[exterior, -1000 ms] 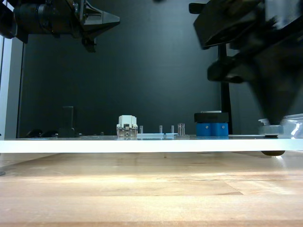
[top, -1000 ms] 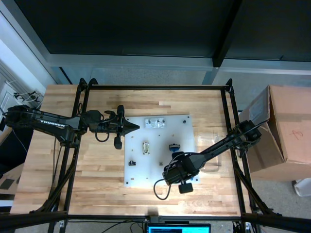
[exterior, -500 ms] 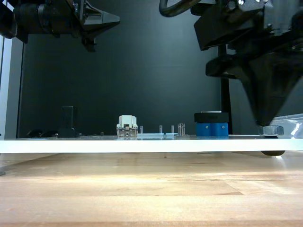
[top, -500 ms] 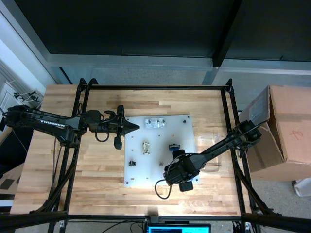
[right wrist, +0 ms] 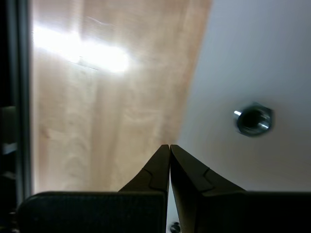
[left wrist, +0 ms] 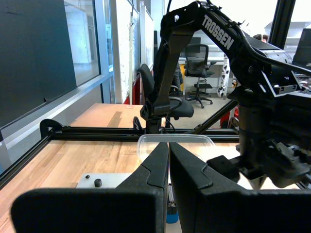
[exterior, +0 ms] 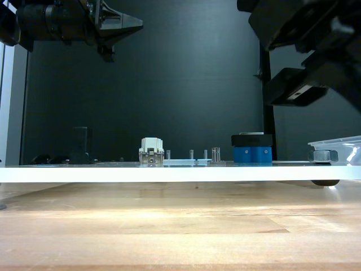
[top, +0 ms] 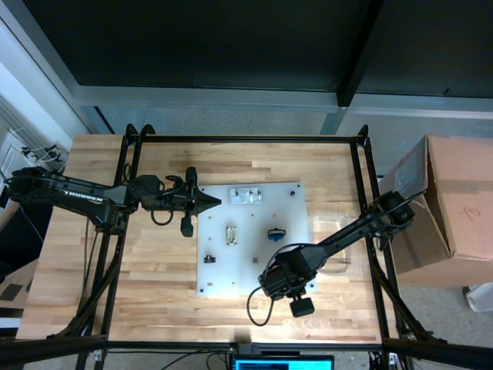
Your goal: Pick the M12 nut and place it on its threads and fasten
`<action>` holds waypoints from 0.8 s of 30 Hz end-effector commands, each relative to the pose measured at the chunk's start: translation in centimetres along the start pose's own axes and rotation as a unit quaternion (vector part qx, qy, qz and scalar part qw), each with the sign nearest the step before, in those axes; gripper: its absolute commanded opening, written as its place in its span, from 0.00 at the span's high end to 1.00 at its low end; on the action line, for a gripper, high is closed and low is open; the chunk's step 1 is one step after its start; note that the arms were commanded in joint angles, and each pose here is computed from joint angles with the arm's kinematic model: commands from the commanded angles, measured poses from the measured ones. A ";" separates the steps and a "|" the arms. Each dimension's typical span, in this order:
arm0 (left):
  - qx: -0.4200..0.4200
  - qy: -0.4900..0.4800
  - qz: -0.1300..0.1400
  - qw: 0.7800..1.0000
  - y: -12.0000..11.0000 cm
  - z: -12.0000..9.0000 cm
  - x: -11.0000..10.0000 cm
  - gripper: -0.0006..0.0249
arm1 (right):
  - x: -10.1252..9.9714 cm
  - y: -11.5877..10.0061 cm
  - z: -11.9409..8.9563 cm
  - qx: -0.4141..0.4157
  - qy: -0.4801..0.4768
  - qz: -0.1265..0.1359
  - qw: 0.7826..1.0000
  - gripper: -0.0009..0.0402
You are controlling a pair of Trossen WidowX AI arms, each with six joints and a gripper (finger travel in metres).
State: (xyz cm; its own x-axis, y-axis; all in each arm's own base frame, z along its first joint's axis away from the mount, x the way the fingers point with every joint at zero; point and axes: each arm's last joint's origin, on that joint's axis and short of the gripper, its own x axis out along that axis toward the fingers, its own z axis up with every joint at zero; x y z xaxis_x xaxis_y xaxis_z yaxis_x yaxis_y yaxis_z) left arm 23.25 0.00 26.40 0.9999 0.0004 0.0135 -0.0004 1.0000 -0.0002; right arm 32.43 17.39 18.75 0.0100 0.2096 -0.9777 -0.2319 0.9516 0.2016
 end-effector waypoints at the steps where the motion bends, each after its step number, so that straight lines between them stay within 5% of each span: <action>1: 0.000 0.000 0.000 1.000 0.0 0.0 0.0 0.98 | -0.1 -0.5 -0.2 0.007 -0.005 -0.080 0.997 0.98; 4: 0.000 0.000 0.000 1.000 0.0 0.0 0.0 0.98 | -0.1 -0.9 -0.1 0.025 -0.025 -0.145 0.989 0.98; 9: 0.000 0.000 0.000 1.000 0.0 0.0 0.0 0.98 | 0.0 -0.9 0.2 0.026 -0.037 -0.149 0.988 0.98; 11: 0.000 0.000 0.000 1.000 0.0 0.0 0.0 0.98 | 0.1 -0.7 0.2 0.024 -0.033 -0.112 0.993 0.98; 15: 0.000 0.000 0.000 1.000 0.0 0.0 0.0 0.98 | 0.4 0.1 0.1 0.012 -0.007 0.018 1.000 0.98; 17: 0.000 0.000 0.000 1.000 0.0 0.0 0.0 0.98 | 0.4 0.1 0.0 0.009 0.004 0.032 0.999 0.98; 20: 0.000 0.000 0.000 1.000 0.0 0.0 0.0 0.98 | 0.1 -0.1 -0.3 0.011 0.005 -0.008 1.000 0.98; 24: 0.000 0.000 0.000 1.000 0.0 0.0 0.0 0.98 | 0.0 -0.8 -0.5 0.017 -0.008 -0.113 0.993 0.98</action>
State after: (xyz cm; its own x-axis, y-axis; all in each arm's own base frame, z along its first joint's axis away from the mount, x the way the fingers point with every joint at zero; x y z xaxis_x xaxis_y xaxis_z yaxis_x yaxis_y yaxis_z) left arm 23.26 0.00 26.39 0.9999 0.0004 0.0132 -0.0004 1.0000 -0.0002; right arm 32.21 16.73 18.49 0.0540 0.0500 -0.9973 -0.1988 0.9793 0.0384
